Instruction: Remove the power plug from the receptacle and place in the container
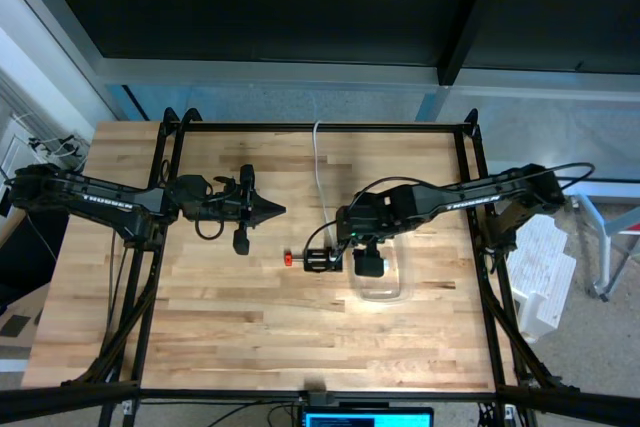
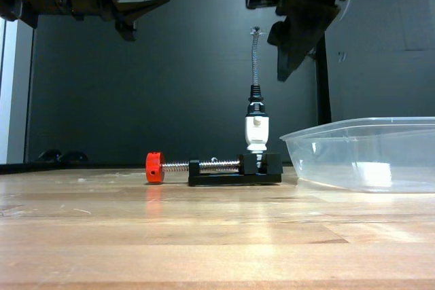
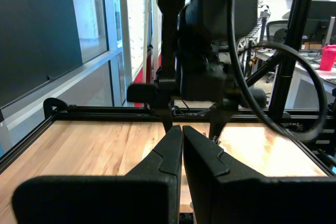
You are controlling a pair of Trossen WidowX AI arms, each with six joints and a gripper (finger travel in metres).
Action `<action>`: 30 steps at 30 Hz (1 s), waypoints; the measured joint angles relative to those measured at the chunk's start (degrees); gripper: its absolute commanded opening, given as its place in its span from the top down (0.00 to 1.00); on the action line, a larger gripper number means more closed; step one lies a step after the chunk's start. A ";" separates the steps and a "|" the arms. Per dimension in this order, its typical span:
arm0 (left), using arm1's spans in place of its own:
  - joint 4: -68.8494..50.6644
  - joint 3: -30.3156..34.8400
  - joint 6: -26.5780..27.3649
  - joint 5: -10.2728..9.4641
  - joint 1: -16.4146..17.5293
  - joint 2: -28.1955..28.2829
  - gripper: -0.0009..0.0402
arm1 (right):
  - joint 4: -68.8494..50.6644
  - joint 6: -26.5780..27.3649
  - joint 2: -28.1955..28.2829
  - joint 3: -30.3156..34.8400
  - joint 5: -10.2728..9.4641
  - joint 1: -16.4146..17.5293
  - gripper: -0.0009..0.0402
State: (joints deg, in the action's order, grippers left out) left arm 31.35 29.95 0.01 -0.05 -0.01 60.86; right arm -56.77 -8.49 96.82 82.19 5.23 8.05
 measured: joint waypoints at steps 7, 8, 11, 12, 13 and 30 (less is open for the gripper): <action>0.00 0.00 0.02 0.00 0.00 0.00 0.98 | 0.22 0.02 3.96 2.36 -0.04 0.57 0.33; 0.00 -0.02 0.00 0.02 0.00 0.00 0.98 | 0.28 0.15 4.50 2.86 -0.04 0.57 0.33; 0.00 0.00 0.00 0.00 0.00 0.00 0.98 | 0.24 0.70 6.01 4.31 -0.04 0.59 0.33; 0.00 -0.02 0.00 0.02 0.00 0.00 0.98 | 0.26 0.79 6.47 4.79 -0.04 0.59 0.33; 0.00 0.00 0.00 0.00 0.00 0.00 0.98 | 0.26 0.96 6.97 5.20 -0.04 0.59 0.33; 0.00 -0.02 0.00 0.00 0.00 0.00 0.98 | 0.83 1.70 12.63 8.74 0.81 0.17 0.33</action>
